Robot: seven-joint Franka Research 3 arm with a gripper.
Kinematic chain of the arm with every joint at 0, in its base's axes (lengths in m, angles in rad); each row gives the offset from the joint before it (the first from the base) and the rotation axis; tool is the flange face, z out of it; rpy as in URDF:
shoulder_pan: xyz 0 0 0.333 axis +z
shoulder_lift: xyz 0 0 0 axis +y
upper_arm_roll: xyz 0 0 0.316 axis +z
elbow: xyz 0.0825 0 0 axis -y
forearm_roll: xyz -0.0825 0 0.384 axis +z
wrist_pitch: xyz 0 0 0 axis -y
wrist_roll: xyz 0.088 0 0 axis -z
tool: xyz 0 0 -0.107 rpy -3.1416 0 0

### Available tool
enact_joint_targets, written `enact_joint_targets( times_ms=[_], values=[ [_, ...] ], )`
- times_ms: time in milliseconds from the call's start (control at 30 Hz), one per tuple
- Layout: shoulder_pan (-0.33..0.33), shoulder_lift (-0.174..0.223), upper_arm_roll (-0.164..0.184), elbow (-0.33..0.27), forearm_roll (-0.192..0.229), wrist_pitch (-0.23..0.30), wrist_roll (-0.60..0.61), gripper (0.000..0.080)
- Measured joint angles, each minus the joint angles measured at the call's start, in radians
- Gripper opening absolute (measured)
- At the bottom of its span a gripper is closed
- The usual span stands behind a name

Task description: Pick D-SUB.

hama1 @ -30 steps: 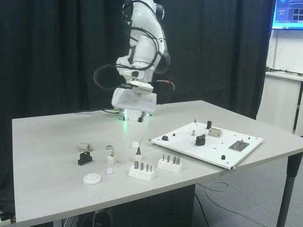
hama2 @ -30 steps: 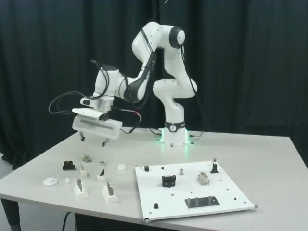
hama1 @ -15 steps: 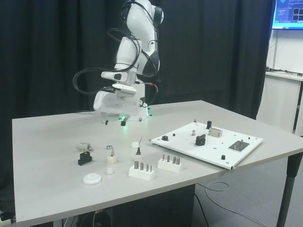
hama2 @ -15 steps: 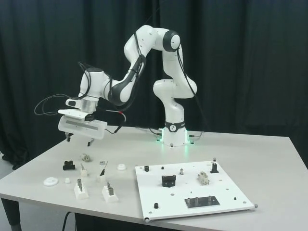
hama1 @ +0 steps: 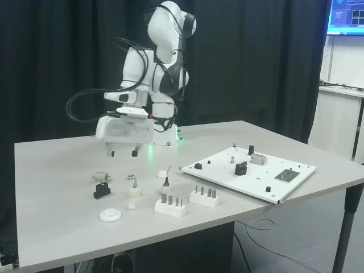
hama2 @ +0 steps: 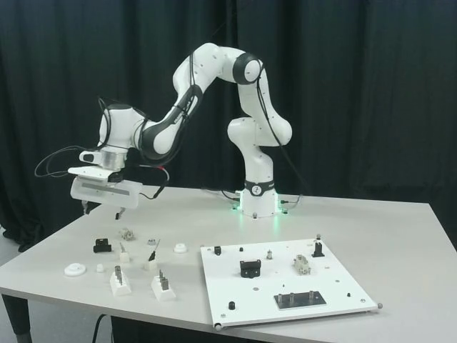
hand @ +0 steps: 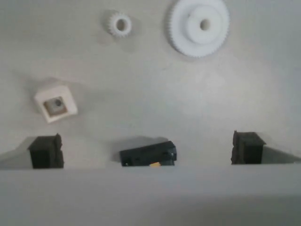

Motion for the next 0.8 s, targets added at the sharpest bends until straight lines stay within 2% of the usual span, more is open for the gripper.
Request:
enact_joint_targets(
  times_ms=[333, 533, 800],
  values=[
    [-0.047, 0.079, 0.0, 0.11, 0.056, -0.105, -0.065, 0.08],
    [-0.074, 0.131, 0.0, 0.164, 0.071, -0.162, -0.106, 0.08],
    [-0.105, 0.193, 0.0, 0.203, 0.088, -0.195, -0.176, 0.08]
  ],
)
